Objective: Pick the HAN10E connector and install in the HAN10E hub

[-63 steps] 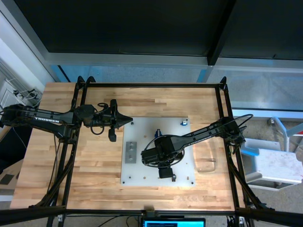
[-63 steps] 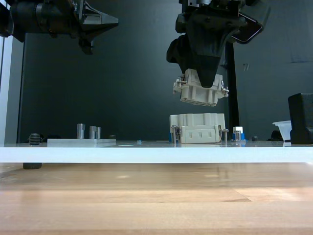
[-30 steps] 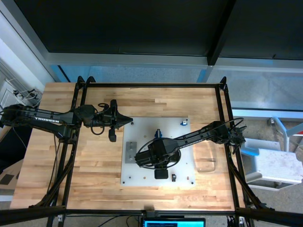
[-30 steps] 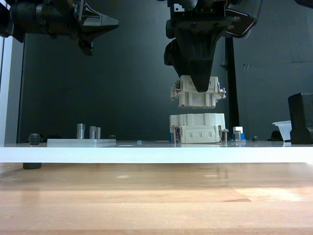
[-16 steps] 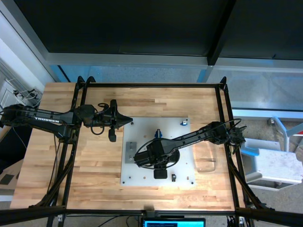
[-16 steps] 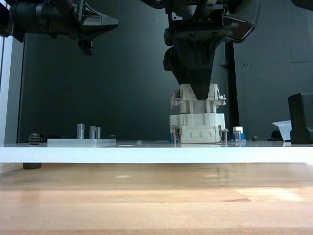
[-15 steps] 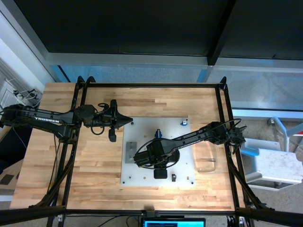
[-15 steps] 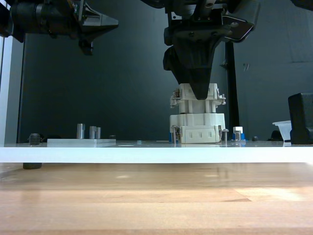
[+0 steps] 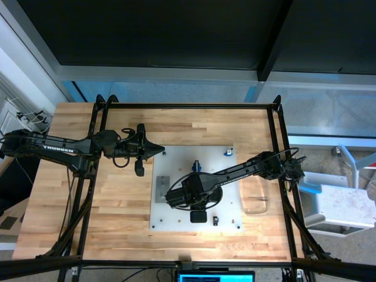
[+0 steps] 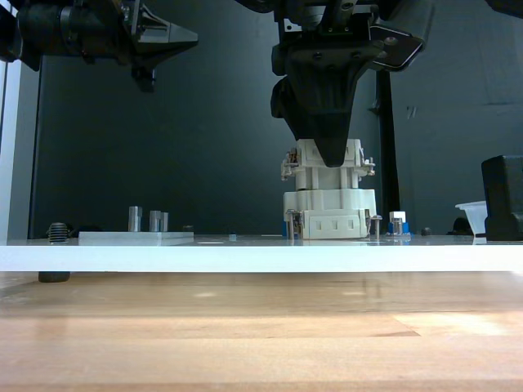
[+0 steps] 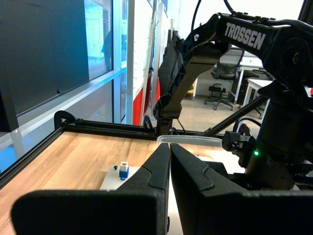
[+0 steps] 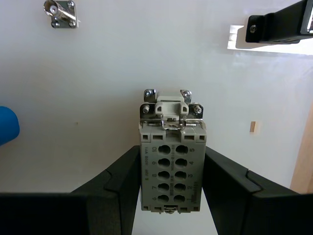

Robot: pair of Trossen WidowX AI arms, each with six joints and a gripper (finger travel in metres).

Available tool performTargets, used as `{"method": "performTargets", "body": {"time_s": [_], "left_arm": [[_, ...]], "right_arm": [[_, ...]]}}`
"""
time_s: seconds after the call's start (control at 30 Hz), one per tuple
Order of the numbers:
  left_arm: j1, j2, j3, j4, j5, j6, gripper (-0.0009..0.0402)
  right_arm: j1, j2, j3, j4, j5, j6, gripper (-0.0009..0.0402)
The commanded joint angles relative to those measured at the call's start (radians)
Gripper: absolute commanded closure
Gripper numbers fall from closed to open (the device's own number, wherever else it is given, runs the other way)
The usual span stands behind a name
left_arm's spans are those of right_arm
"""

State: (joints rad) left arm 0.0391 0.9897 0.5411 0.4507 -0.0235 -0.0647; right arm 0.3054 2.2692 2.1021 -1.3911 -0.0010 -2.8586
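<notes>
In the low view the beige HAN10E connector [image 10: 327, 167] stands upright directly on top of the HAN10E hub [image 10: 329, 214], their edges meeting. My right gripper [image 10: 327, 155] comes down from above and is shut on the connector. The right wrist view shows the connector's face with numbered holes [image 12: 172, 169] clamped between the two black fingers [image 12: 117, 183]. From above, the right gripper [image 9: 191, 197] covers both parts at the middle of the white board [image 9: 176, 220]. My left gripper [image 9: 155, 151] hovers shut and high beyond the board's far left corner, holding nothing.
A grey plate with short pegs [image 9: 161, 189] lies on the board's left part. A blue round fitting [image 9: 197, 166] and a small blue-white part [image 9: 227, 153] sit farther back. A clear tray [image 9: 255, 197] lies right of the board. A black block [image 10: 502, 196] stands at the right.
The right gripper has lowered the connector from well above the hub until it rests on the hub. The left arm has not moved.
</notes>
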Motion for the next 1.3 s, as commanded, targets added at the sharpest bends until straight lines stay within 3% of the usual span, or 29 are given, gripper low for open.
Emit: {"method": "performTargets", "body": {"time_s": [0.03, 1.07, 1.3], "left_arm": [[0.000, 0.000, 0.000, 0.000, 0.000, 0.000, 0.0393], [0.000, 0.000, 0.000, -0.004, 0.000, 0.000, 0.0393], [0.000, 0.000, 0.000, -0.004, 0.000, 0.000, 0.0393]], "right_arm": [[0.000, 0.000, 0.000, 0.002, 0.001, 0.008, 0.0384], [0.006, 0.022, -0.003, 0.005, 0.010, 0.019, 0.0384], [0.008, 0.022, -0.086, 0.103, 0.010, 0.020, 0.0384]]}}
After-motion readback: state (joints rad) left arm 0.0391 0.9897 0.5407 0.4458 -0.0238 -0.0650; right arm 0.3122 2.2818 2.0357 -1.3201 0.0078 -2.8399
